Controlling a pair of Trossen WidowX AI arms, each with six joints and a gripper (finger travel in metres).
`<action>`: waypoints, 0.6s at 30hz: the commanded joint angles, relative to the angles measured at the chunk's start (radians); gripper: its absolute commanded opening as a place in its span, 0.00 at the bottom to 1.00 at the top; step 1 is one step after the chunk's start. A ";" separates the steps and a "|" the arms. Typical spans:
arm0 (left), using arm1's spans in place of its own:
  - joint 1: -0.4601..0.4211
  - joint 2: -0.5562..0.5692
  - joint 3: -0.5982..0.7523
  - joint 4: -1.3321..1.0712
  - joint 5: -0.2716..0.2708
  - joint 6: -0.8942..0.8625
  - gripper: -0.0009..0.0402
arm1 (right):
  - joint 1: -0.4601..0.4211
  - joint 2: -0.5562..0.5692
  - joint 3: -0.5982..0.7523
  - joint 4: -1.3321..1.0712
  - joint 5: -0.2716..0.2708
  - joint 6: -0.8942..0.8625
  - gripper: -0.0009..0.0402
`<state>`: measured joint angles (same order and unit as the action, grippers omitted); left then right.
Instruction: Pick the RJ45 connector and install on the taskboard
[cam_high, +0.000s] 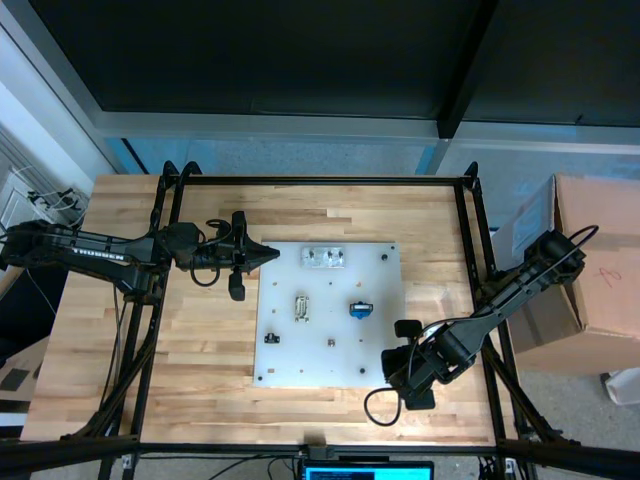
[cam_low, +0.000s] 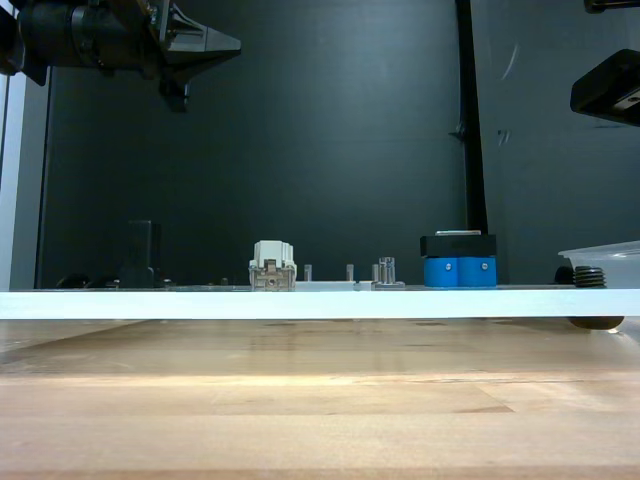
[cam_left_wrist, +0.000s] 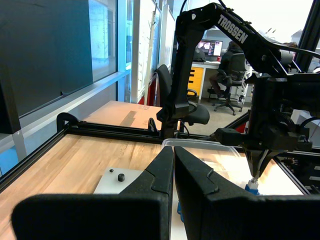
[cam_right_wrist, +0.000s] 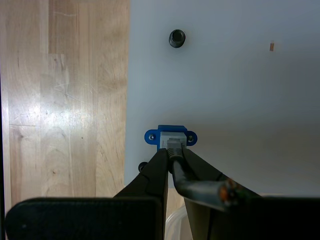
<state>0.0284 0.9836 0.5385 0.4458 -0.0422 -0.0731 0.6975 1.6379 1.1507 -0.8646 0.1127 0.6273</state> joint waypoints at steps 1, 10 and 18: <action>0.000 0.000 0.000 0.001 0.000 0.000 0.02 | 0.001 -0.008 0.000 -0.004 0.000 0.005 0.05; 0.000 0.000 0.000 0.000 0.000 0.000 0.02 | 0.001 -0.028 0.000 0.010 0.000 0.005 0.26; 0.000 0.000 0.000 0.001 0.000 0.000 0.02 | 0.001 -0.102 0.000 -0.013 0.000 0.014 0.33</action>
<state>0.0284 0.9836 0.5388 0.4461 -0.0422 -0.0731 0.6987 1.5543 1.1469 -0.8684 0.1047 0.6353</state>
